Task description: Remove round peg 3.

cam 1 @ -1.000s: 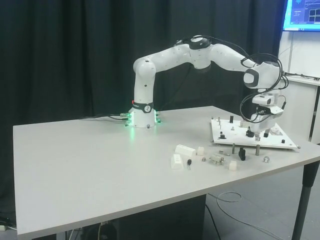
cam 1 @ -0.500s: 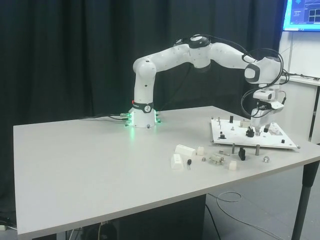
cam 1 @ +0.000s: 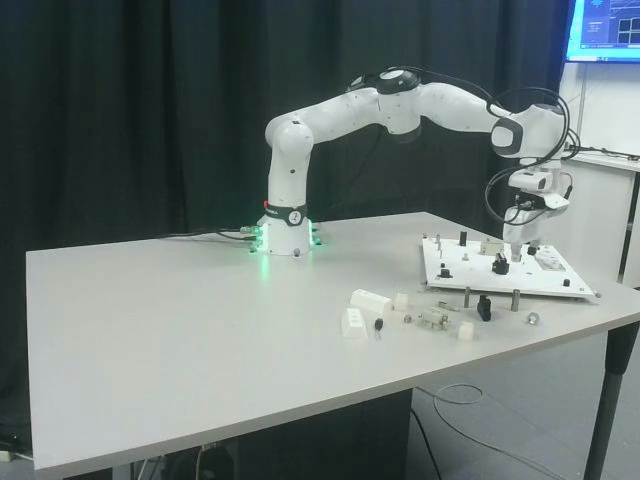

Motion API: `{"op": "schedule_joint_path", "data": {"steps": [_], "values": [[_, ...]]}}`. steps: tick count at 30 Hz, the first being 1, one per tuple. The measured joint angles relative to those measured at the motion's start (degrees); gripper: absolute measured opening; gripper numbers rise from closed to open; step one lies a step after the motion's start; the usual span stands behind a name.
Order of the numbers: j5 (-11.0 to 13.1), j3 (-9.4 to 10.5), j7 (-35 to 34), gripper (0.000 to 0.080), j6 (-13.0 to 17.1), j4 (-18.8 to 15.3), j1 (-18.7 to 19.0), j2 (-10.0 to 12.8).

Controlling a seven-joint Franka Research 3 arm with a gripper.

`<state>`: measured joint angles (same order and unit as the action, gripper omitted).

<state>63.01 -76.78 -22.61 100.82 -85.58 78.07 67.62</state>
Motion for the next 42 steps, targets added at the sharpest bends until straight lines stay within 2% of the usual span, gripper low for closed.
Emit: {"op": "schedule_joint_path", "data": {"steps": [22, 31, 42], "values": [[-0.3, -0.47, 2.0, 0.08, -1.7, 1.2, 2.0, 0.0], [0.6, -0.06, 0.8, 0.08, -2.5, 2.3, 5.0, 0.0], [1.1, 0.46, -3.2, 0.08, -4.5, 2.7, 10.5, 0.0]]}}
